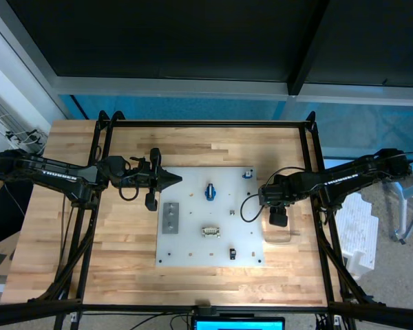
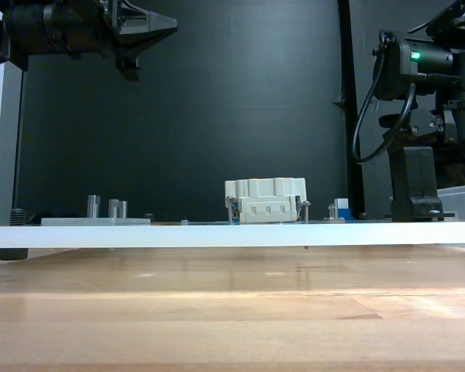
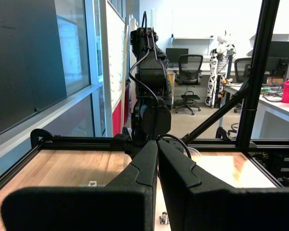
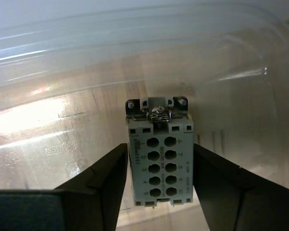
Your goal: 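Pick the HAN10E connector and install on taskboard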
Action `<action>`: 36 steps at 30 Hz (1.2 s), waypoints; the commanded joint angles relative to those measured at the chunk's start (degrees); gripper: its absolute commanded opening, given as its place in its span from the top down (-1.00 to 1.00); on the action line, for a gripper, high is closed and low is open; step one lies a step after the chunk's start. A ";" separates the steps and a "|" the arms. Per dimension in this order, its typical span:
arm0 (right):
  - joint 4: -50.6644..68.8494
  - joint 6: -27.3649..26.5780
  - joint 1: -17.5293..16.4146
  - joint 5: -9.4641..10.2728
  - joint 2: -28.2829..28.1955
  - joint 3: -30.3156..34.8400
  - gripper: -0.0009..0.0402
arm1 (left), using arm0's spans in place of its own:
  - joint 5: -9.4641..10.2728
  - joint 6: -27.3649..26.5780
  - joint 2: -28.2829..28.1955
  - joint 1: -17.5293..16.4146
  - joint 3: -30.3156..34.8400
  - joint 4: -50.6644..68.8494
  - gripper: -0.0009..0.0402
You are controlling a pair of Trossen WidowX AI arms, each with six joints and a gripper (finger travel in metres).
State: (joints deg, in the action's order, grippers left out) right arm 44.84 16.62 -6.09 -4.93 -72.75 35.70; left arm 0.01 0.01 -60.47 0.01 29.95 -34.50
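The HAN10E connector (image 4: 160, 163), a light grey block with two rows of contact holes and a screw at one end, lies on the floor of a clear plastic tray (image 4: 135, 53). My right gripper (image 4: 160, 144) points down into that tray (image 1: 281, 238), right of the taskboard (image 1: 193, 256), with both fingers pressed against the connector's long sides. The arm hides the connector in the high view. My left gripper (image 1: 173, 180) hovers above the board's left back corner, fingers (image 3: 144, 159) together and holding nothing.
The white board carries a grey metal block (image 1: 171, 217), a blue part (image 1: 210, 191), a tan socket (image 1: 208, 232) and a small black part (image 1: 233, 254). In the low view the socket (image 2: 265, 200) stands mid-board. Black frame posts line the table edges.
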 commanded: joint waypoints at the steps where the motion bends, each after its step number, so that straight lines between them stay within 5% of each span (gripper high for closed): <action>1: 0.04 0.02 -0.02 0.02 0.02 0.13 0.25 | 0.00 0.00 -0.02 0.00 0.00 -0.02 0.95; 17: 7.37 0.07 -0.11 0.63 0.09 6.93 0.77 | 0.00 0.00 -0.02 0.00 0.00 -0.02 0.95; 36: 21.62 0.76 -1.25 0.66 0.79 22.18 0.82 | 0.00 0.00 -0.02 0.00 0.00 -0.02 0.95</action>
State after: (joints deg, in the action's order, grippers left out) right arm 66.22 17.06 -7.11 -4.27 -71.96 57.32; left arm 0.01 0.01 -60.47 0.01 29.95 -34.52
